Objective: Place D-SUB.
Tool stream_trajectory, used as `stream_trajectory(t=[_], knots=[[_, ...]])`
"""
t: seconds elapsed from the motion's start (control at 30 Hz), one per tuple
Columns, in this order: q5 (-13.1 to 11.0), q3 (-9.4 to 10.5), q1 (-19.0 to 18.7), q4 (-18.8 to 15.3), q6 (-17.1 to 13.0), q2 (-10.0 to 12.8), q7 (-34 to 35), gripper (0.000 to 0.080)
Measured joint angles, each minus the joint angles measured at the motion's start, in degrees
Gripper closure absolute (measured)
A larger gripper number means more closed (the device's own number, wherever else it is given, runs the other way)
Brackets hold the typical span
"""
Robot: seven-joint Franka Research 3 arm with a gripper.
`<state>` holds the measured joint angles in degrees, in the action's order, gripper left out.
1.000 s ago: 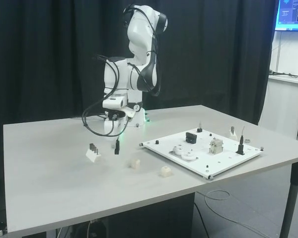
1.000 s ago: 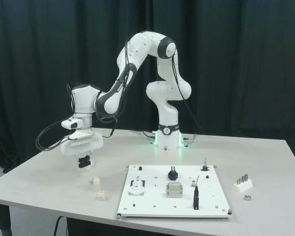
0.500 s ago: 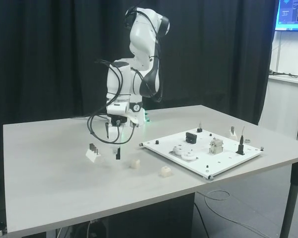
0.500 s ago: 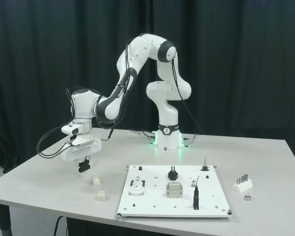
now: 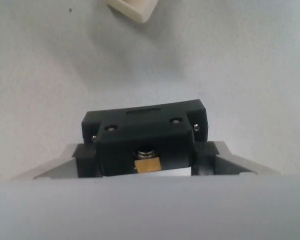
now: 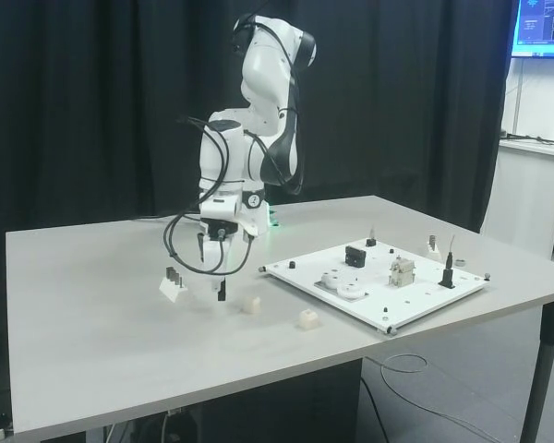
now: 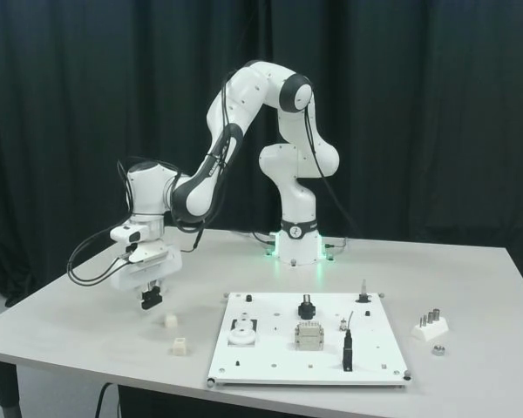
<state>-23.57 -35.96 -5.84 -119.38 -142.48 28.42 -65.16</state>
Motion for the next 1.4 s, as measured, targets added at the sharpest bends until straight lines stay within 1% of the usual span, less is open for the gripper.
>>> stream_trajectory(t=[0.1,0.3,0.6,0.9,0.93,1.2,1.23,1.4], knots=[[-0.79,0.49,0.35,0.00,-0.08,0.27,0.00,0.0416],[-1.85,0.87,0.48,0.00,-0.54,1.17,0.00,0.0416],[-2.84,1.90,1.25,0.00,-1.65,2.18,-0.04,0.0416],[-3.08,2.49,1.80,0.00,-2.19,2.66,-0.32,0.0416],[-3.10,2.51,1.82,0.00,-2.20,2.67,-0.32,0.0235],[-3.68,2.52,1.83,0.08,-2.22,2.67,-0.32,0.0235],[-3.81,2.51,1.83,0.11,-2.22,2.66,-0.32,0.0015],[-4.13,2.46,1.83,0.33,-2.21,2.43,-0.17,0.0015]])
